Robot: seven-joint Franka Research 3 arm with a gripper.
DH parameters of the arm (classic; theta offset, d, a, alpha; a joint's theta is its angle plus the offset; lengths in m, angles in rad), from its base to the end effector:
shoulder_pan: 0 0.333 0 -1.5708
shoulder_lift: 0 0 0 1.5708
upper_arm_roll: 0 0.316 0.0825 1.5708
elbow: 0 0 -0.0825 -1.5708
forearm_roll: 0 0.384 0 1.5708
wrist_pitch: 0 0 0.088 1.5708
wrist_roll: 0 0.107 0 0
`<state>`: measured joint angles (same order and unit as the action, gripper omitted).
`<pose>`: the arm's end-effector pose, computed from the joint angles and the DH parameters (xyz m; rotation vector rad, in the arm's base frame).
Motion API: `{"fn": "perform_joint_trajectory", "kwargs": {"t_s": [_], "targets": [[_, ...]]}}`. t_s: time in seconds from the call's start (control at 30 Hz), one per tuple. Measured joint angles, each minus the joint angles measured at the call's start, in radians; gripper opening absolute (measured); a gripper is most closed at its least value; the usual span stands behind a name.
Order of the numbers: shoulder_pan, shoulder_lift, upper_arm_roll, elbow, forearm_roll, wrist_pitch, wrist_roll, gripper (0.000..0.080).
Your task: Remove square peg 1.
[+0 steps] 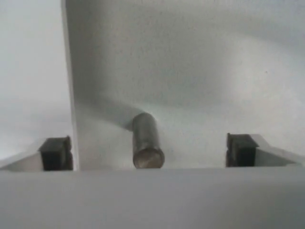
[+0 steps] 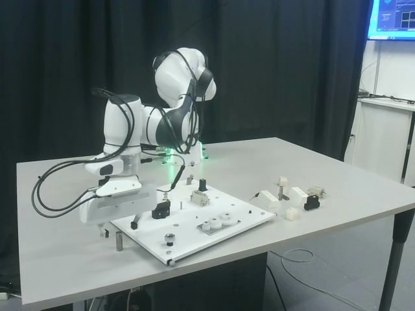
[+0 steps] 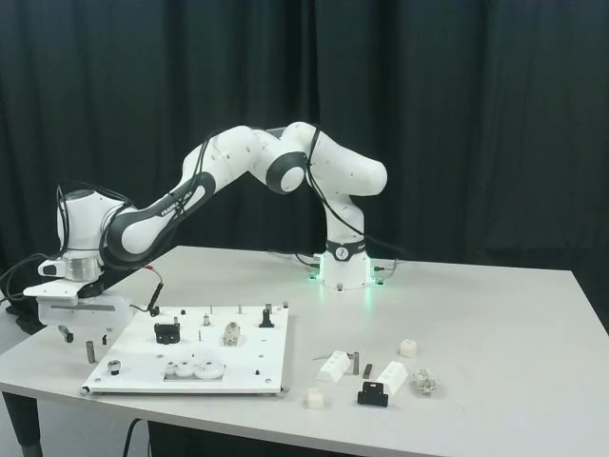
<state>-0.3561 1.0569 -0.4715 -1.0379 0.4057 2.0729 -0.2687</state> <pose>0.6334 -0.4616 0.2306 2.9704 -0.7783 0.0615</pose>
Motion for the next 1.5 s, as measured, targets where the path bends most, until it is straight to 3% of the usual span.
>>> {"fn": "perform_joint_trajectory", "kwargs": {"t_s": [0.03, 0.07, 0.6, 1.5], "targets": [[0.000, 0.000, -0.002, 0.007, 0.000, -0.008, 0.000, 0.0279], [0.000, 0.000, -0.004, 0.015, 0.000, -0.018, 0.000, 0.0753], [0.000, 0.000, -0.036, 0.108, 0.000, -0.143, 0.001, 0.0799], [0.005, -0.003, -0.049, 0.166, 0.000, -0.230, 0.050, 0.0800]]}}
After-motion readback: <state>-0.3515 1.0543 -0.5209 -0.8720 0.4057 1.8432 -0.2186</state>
